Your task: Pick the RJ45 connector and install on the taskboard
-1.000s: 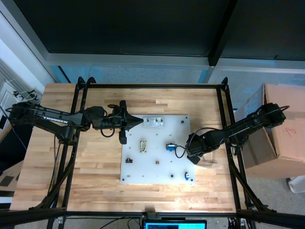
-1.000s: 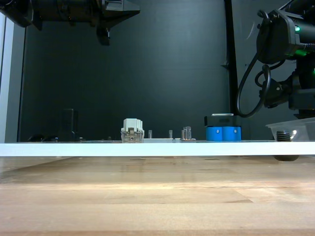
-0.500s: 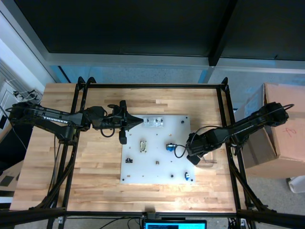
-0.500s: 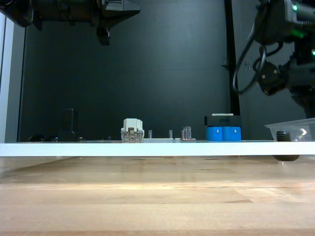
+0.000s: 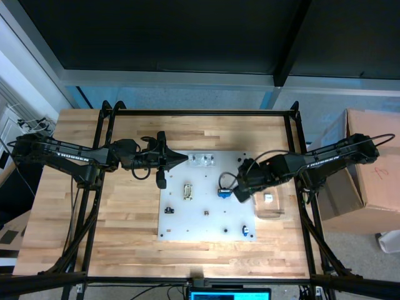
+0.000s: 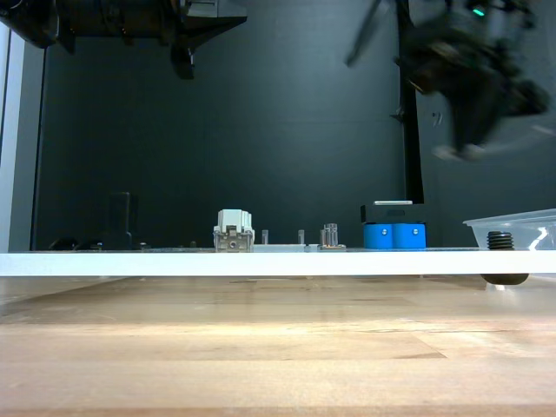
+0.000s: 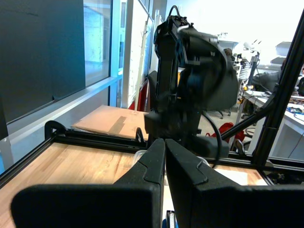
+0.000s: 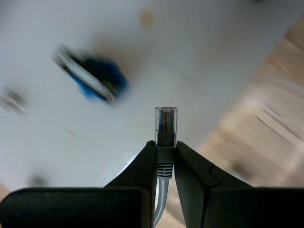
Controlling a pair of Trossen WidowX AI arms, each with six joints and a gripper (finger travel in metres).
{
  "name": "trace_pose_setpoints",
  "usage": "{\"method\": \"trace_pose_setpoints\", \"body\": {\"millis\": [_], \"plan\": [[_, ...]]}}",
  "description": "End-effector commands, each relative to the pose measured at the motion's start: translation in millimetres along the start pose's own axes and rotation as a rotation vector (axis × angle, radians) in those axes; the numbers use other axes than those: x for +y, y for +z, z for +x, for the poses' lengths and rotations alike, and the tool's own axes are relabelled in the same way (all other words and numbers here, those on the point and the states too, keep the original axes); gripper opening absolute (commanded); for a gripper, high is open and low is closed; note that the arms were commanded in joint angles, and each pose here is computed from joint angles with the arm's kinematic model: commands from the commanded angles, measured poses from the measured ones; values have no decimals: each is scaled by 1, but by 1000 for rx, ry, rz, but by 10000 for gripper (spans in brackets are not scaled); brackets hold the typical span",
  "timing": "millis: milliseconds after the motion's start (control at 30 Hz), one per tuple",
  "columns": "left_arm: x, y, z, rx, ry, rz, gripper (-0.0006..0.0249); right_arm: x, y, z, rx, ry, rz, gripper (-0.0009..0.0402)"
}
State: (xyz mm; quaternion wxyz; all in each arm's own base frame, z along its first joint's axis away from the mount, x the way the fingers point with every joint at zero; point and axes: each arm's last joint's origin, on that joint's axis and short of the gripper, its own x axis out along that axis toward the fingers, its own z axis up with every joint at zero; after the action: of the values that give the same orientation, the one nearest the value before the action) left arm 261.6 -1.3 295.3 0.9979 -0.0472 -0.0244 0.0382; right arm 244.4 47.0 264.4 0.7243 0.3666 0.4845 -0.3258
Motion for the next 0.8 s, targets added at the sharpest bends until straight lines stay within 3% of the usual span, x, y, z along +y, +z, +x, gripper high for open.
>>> {"method": "trace_pose_setpoints", "body": {"millis": [33,233,500,600,800], "plan": [[0,1,0,-8,-1,0,0,10,18,-15,-82,84,151,0],[0,0,0,6,2,25,0,19,53,-35,-202,266,440,0],[-2,-2,0,13,-9,335,14,33,84,-54,-415,550,721,0],[-2,-2,0,13,-10,442,30,36,89,-59,-477,605,785,0],[-2,-2,0,14,-4,666,65,36,91,-60,-471,649,870,0]]}}
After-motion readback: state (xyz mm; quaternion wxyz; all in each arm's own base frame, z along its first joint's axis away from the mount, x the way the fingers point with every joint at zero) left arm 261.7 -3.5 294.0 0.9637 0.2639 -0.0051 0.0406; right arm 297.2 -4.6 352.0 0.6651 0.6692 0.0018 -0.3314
